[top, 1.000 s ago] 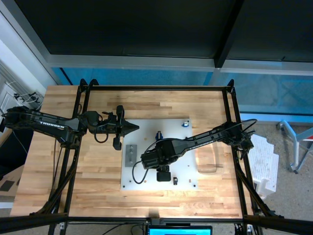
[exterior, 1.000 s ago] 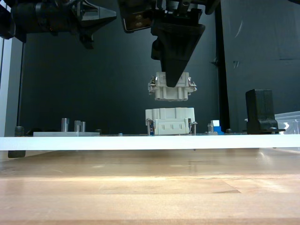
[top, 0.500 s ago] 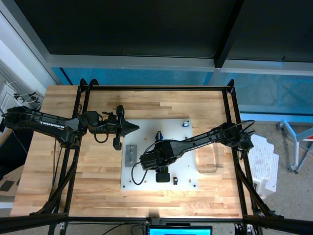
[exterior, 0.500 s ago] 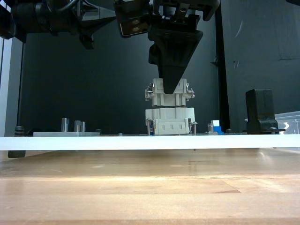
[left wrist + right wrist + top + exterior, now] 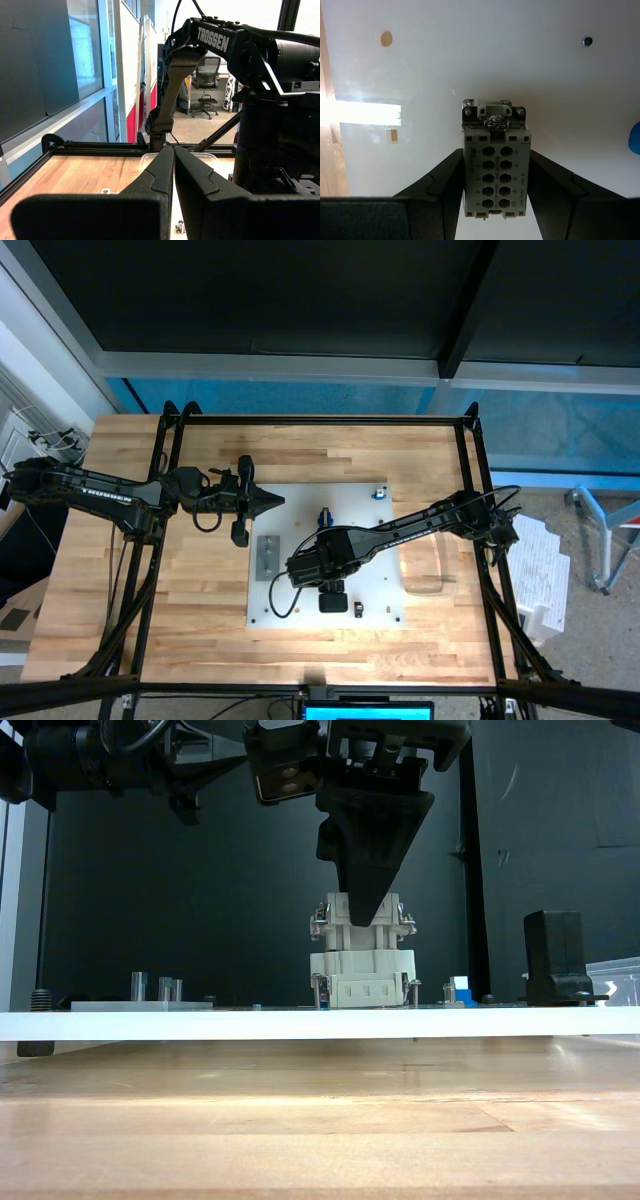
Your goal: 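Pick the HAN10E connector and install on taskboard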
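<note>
The beige HAN10E connector sits on top of a matching beige socket on the white taskboard. My right gripper is shut on it from above, one black finger on each long side. The right wrist view looks down on the connector with its two rows of contact holes, held by the right gripper over the taskboard. From above, the right gripper hides the connector over the middle of the taskboard. My left gripper hovers shut at the board's far left corner, holding nothing.
A grey metal block lies on the board left of the right gripper. A blue part and a black fitting stand to the socket's right. A clear tray rests off the board's right edge. Black frame rails surround the table.
My right gripper has lowered the connector from a gap above the socket down onto it. The left arm has not moved.
</note>
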### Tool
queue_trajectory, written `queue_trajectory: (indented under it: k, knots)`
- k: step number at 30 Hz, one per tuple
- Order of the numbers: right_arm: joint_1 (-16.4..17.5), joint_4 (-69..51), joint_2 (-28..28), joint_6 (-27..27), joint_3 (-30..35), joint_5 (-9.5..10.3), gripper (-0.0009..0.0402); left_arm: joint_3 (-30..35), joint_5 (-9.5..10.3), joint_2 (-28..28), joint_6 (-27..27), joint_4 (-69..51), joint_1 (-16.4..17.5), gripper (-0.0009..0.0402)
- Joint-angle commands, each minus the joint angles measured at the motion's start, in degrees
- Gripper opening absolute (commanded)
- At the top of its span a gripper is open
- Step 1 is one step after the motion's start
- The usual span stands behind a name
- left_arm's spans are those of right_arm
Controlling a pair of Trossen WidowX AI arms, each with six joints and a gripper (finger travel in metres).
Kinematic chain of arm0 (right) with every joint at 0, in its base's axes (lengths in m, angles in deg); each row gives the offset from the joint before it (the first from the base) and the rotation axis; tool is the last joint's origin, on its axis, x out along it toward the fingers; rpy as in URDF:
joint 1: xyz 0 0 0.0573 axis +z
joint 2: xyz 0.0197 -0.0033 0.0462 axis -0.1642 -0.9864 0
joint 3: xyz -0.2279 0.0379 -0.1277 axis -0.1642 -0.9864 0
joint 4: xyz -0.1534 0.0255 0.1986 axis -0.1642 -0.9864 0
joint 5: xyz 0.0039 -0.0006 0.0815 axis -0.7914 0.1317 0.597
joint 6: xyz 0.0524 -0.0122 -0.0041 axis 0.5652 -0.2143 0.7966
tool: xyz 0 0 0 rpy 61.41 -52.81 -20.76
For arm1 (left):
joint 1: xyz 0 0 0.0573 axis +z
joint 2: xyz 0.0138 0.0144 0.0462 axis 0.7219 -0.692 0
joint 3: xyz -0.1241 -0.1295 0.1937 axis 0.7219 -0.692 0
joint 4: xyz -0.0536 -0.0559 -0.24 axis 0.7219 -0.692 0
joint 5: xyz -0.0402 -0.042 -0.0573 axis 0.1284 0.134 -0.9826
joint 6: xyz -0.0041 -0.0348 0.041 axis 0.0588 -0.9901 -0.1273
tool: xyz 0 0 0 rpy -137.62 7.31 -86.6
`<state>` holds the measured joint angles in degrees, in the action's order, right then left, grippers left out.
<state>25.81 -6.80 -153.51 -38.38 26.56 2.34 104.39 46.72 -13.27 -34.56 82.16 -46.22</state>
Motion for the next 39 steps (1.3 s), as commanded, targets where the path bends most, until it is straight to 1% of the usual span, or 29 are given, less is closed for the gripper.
queue_trajectory:
  k: [1,8,10,39]
  knots:
    - [0.0,0.28,0.02,0.02,-0.02,0.0,0.0057,0.02,-0.02,-0.02,0.02,0.02,0.0,0.0001]
    - [0.0,0.63,-0.59,0.04,-0.02,0.13,0.0057,0.02,-0.02,-0.02,0.02,0.02,0.0,0.0001]
    - [0.0,0.7,-0.59,0.04,-0.04,1.25,0.0057,0.02,-0.02,-0.02,0.02,0.02,0.02,0.0001]
    - [0.02,-0.33,-0.57,0.07,-0.09,1.44,0.0057,0.02,-0.02,-0.02,0.02,0.02,0.0,0.0001]
